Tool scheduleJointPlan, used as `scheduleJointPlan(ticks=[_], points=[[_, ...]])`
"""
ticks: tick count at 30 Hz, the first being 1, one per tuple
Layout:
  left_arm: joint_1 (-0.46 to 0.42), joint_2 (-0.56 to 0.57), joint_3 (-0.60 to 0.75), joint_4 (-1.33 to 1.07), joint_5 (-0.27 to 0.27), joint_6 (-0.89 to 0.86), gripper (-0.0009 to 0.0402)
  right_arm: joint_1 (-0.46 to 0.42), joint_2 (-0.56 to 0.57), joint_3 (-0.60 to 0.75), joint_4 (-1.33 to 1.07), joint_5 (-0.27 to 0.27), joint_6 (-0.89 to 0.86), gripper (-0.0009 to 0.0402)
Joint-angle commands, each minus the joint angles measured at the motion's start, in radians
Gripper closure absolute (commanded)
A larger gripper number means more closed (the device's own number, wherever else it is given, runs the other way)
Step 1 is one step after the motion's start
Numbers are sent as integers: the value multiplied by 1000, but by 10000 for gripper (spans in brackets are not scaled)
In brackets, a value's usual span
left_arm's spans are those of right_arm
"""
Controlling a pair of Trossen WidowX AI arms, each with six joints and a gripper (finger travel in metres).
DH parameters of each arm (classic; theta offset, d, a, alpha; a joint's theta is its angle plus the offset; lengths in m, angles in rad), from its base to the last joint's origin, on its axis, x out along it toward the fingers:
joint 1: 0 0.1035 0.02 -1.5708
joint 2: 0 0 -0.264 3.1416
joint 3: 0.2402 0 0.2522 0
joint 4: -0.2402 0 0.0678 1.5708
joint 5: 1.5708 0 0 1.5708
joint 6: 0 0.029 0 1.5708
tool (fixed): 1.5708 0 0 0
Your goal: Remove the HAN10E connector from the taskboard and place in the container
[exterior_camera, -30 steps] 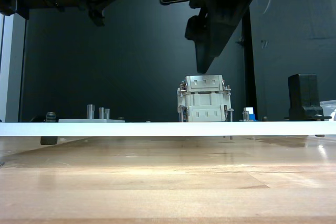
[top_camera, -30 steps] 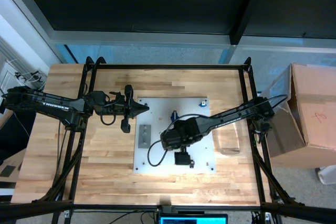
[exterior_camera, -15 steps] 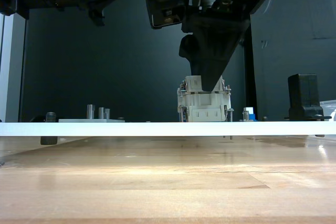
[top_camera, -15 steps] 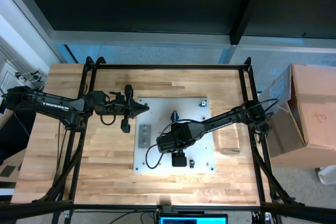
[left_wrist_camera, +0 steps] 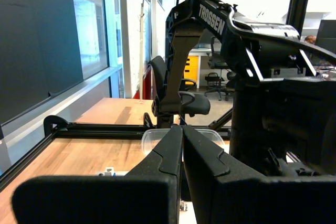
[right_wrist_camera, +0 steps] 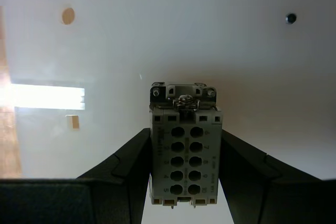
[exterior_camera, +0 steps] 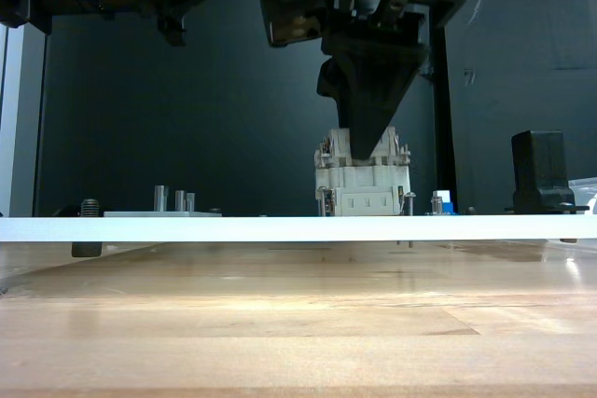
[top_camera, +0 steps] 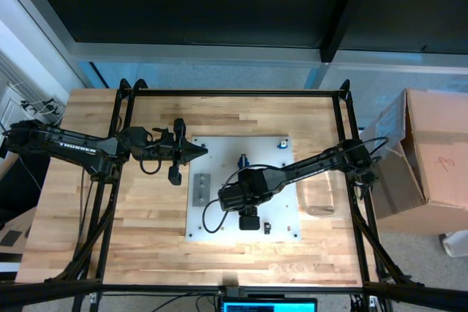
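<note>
Right gripper [exterior_camera: 364, 148], above, clamps its fingers on the seated connector [right_wrist_camera: 185, 150], likely to pull it out; left gripper [top_camera: 202, 150], fingers together, hangs well left of it.

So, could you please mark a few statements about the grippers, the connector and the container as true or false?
1. The HAN10E connector sits in its seat on the taskboard. True.
2. The right gripper hangs over the container. False: it is down at the connector, with its fingers against the connector's two sides.
3. The left gripper has its fingers shut. True; it hovers above the taskboard's left edge.
4. The container stands on the table at the taskboard's left. False: it stands at the taskboard's right.
</note>
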Motion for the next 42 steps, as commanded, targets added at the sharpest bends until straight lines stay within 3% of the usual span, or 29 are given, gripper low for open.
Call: scheduleJointPlan(ticks=[1,13,24,31,42], points=[[0,0,0,0,0,0,393,1,-20,1,0,-4,-8,390],[0,0,0,0,0,0,393,1,-109,-24,-47,-3,10,387],[0,0,0,0,0,0,393,34,-384,-325,-30,-2,71,386],[0,0,0,0,0,0,393,74,-569,-533,-29,-3,205,386],[0,0,0,0,0,0,393,158,-704,-697,-12,-3,298,386]])
